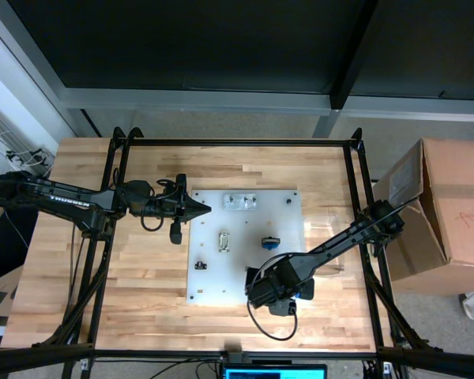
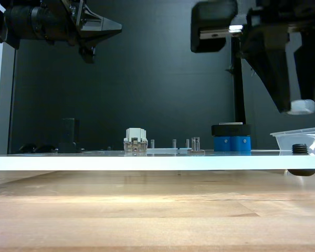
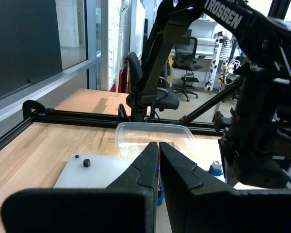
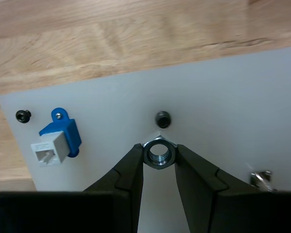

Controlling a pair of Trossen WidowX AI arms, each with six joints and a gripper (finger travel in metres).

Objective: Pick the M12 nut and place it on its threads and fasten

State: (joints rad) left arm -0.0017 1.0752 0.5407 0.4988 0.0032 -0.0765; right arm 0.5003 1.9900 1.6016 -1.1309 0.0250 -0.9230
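Note:
My right gripper [image 4: 159, 156] is shut on the small silver M12 nut [image 4: 159, 155], held flat between its fingertips above the white board [image 4: 233, 107]. In the low view the nut [image 2: 301, 107] hangs well above the black ribbed stud [image 2: 300, 149], which is bare. The right wrist view shows the stud [image 4: 163, 118] just beyond the nut, slightly off its centre. From above, the right gripper [image 1: 270, 294] hovers over the board's near right edge. My left gripper [image 1: 201, 209] hangs shut and holding nothing high over the board's far left edge [image 2: 115, 24].
A clear tray [image 2: 299, 140] stands behind the stud at the right. A blue block [image 2: 231, 140] with a black cap, a grey connector [image 2: 135, 142] and small posts stand mid-board. A blue-clipped socket [image 4: 56, 141] sits near the board's edge.

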